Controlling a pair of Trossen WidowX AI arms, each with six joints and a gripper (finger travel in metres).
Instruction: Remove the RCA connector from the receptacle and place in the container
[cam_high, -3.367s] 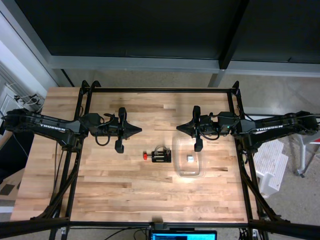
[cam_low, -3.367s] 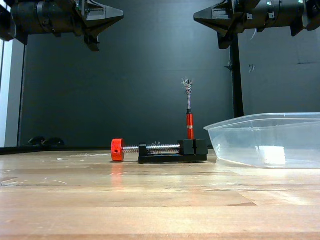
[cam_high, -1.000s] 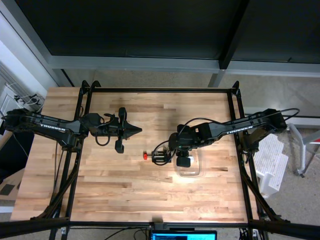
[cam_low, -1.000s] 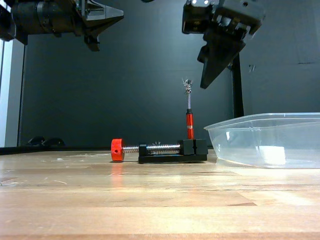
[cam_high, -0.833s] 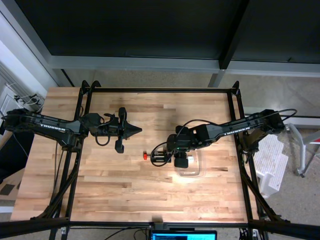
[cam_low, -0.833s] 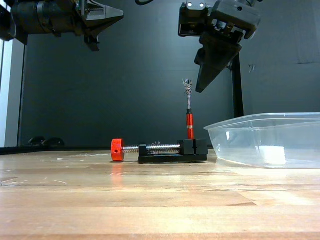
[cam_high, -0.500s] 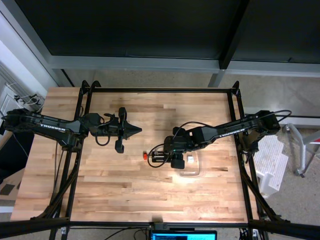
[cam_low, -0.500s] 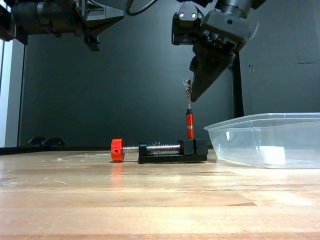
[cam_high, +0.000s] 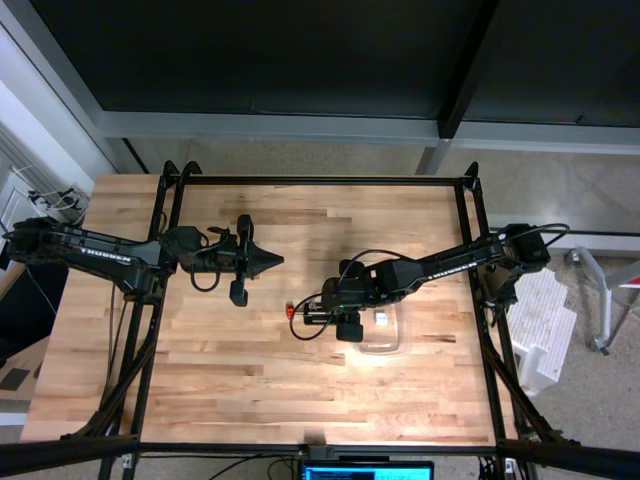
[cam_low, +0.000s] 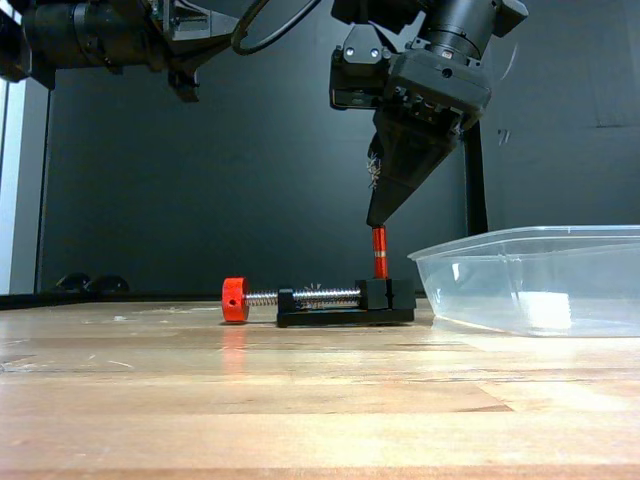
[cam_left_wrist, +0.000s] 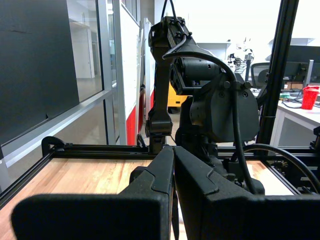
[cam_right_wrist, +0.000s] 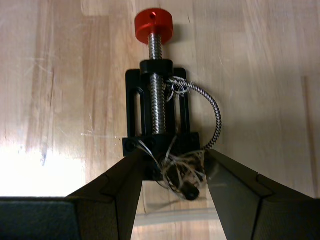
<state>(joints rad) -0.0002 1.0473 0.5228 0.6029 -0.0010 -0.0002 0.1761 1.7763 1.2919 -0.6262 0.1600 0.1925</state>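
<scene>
High view: white lettering reading TROSSEN ran along the left arm (cam_high: 85, 250). It hung over the pale wooden table (cam_high: 200, 380) with the left gripper (cam_high: 272, 260) well apart from the task's things. The lettering on the right arm (cam_high: 455, 262) could not be read. The right gripper (cam_high: 334, 306) pointed down over the receptacle (cam_high: 308, 314), a small black blocky fixture with a round red knob (cam_high: 291, 311), and hid its other end. Just beside it lay the container (cam_high: 400, 342), a clear, shallow plastic tub with rounded corners, with a small white cube (cam_high: 380, 317) inside.

Low view: the RCA connector (cam_low: 379, 252), a slim plug with a red sleeve, stood upright in the end of the receptacle (cam_low: 340, 299) nearest the container (cam_low: 530, 285). The right gripper (cam_low: 375, 215) hung tip-down just above the sleeve and covered the wire stem. The left gripper (cam_low: 225, 35) was high above the table.

Left wrist view: the fingers (cam_left_wrist: 150, 185) of the left gripper (cam_left_wrist: 173, 155) lay pressed together with nothing between them. The right arm (cam_left_wrist: 210, 100) stood beyond and blocked sight of the receptacle.

Right wrist view: the right gripper (cam_right_wrist: 173, 152) was spread wide, its fingers (cam_right_wrist: 115, 195) on either side of the connector's frayed wire strands (cam_right_wrist: 175, 165). Whether they touched the strands could not be told. A silvery braided loop (cam_right_wrist: 216, 117) curved beside the receptacle (cam_right_wrist: 134, 110), and the red knob (cam_right_wrist: 153, 21) sat at its far end.
</scene>
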